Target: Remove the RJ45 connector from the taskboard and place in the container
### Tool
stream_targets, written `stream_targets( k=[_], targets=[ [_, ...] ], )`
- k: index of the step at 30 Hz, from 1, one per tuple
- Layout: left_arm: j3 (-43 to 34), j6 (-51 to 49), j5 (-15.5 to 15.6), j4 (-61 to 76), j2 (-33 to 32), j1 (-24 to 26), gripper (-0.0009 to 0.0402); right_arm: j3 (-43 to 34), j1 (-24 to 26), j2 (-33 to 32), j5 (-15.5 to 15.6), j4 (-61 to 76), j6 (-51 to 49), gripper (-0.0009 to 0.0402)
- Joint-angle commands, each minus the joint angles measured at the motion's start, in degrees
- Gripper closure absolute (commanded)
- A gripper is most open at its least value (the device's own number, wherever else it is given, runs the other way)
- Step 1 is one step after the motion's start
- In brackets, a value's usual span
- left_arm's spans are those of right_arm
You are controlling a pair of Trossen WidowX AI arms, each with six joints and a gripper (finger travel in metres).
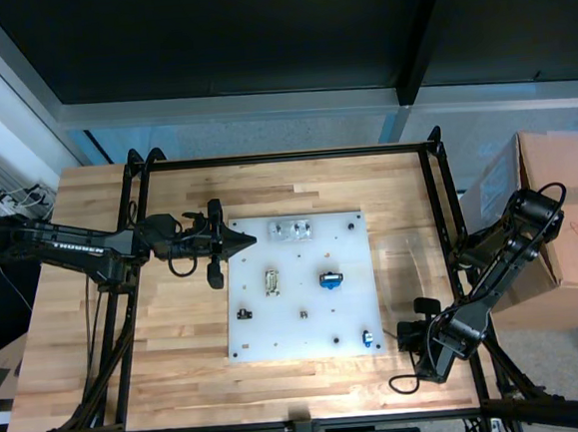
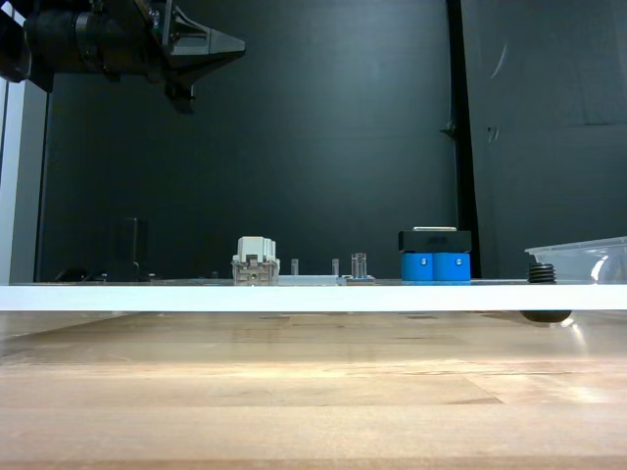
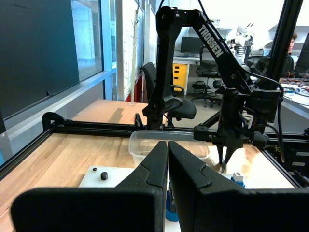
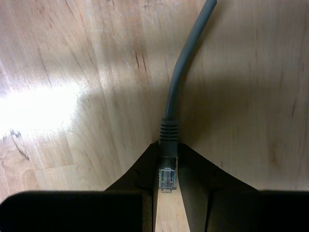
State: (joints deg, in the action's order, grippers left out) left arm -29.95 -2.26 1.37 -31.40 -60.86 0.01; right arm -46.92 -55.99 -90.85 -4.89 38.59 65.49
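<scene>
Item: RJ45 connector (image 4: pixel 168 180). Location: out of the taskboard (image 1: pixel 302 315), gripped in the right pincer (image 4: pixel 168 154), above bare wood of the surface (image 4: pixel 72 63). Its grey cable (image 4: pixel 183 67) trails away from the fingers

Step in hand, as judged: carrying the plug to the container (image 3: pixel 145 145), which stands beside the board's right edge, beyond the right arm's wrist
- You should lift first, so plug and cable clear the container's wall
- Travel slowly: the cable will likely drag and could twist the plug in the grip
- Bring the plug well inside the rim before you release, and lower it so it does not bounce out
- Allow for the cable's weight, which may pull the plug back over the wall

Right pincer: narrow, clamped on the connector's body from both sides, clip end pointing back between the fingers. It sits near the board's near right corner

Left pincer (image 1: pixel 246 241): fingers together on nothing, raised high over the board's left edge and pointing across it. You can leave it there
</scene>
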Motion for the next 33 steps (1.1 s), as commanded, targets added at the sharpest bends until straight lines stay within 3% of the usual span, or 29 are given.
stream_targets(
  k=[1, 18, 33],
  targets=[
    [0.0, 0.0, 0.0, 0.0, 0.0, 0.0, 0.0393, -0.1, 0.0, 1.0, 0.0, 0.2, 0.1, 0.0386],
    [0.0, 0.0, 0.0, 0.0, 0.0, 0.0, 0.0393, -1.5, 0.2, 13.2, 1.5, 9.6, 3.3, 0.0394],
    [0.0, 0.0, 0.0, 0.0, 0.0, 0.0, 0.0393, -4.0, 10.1, 23.4, 0.8, 23.6, 2.0, 0.0393]
  ],
)
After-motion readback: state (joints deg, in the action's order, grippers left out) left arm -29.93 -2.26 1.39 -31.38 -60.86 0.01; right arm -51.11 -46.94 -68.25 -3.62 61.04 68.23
